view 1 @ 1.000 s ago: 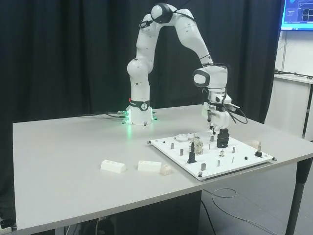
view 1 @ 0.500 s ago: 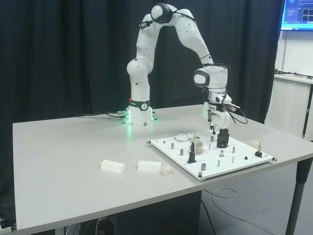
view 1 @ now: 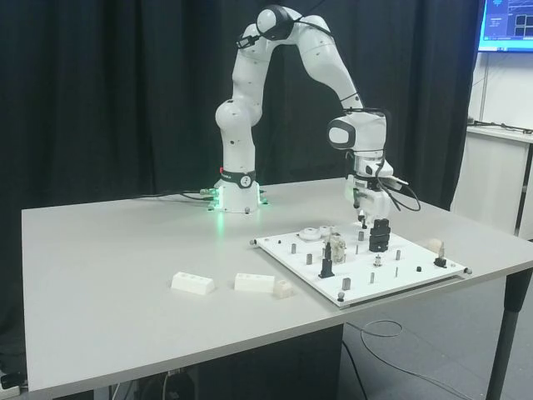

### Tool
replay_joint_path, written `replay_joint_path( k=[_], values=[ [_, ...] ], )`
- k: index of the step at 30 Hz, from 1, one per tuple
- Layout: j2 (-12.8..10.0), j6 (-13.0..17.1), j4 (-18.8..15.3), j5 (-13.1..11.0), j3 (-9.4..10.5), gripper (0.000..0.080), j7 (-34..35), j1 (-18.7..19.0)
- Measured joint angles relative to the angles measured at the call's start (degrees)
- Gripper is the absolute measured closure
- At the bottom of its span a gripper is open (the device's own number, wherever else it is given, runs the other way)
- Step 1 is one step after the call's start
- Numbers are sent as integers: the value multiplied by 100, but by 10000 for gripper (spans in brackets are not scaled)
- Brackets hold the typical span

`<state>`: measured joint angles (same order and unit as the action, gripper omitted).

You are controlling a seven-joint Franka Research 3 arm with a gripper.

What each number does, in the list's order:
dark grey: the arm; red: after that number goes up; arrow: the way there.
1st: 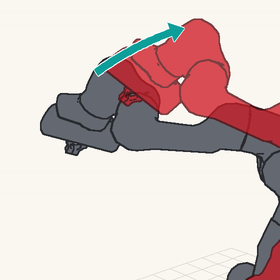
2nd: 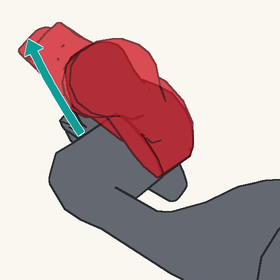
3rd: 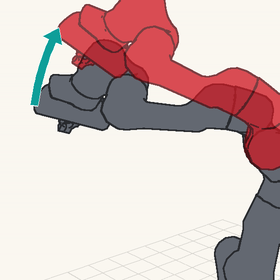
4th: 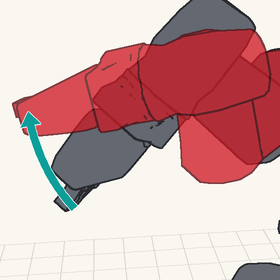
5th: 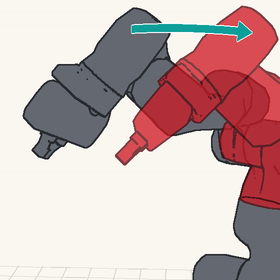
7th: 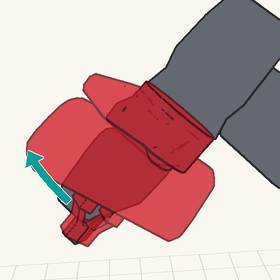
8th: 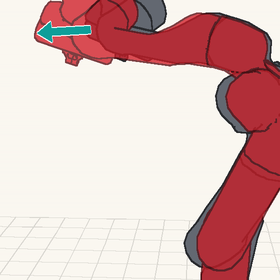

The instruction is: Insert bolt 4.

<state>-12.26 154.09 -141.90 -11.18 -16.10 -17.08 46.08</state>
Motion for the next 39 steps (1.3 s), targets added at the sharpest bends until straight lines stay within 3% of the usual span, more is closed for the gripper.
replay_joint_path(
  k=[24,29,39],
  values=[
    [-48,65,5,-28,57,579,46,-89],
    [-48,65,3,-186,57,579,567,-100],
    [-44,62,-2,-198,66,579,1745,-102]
  ],
)
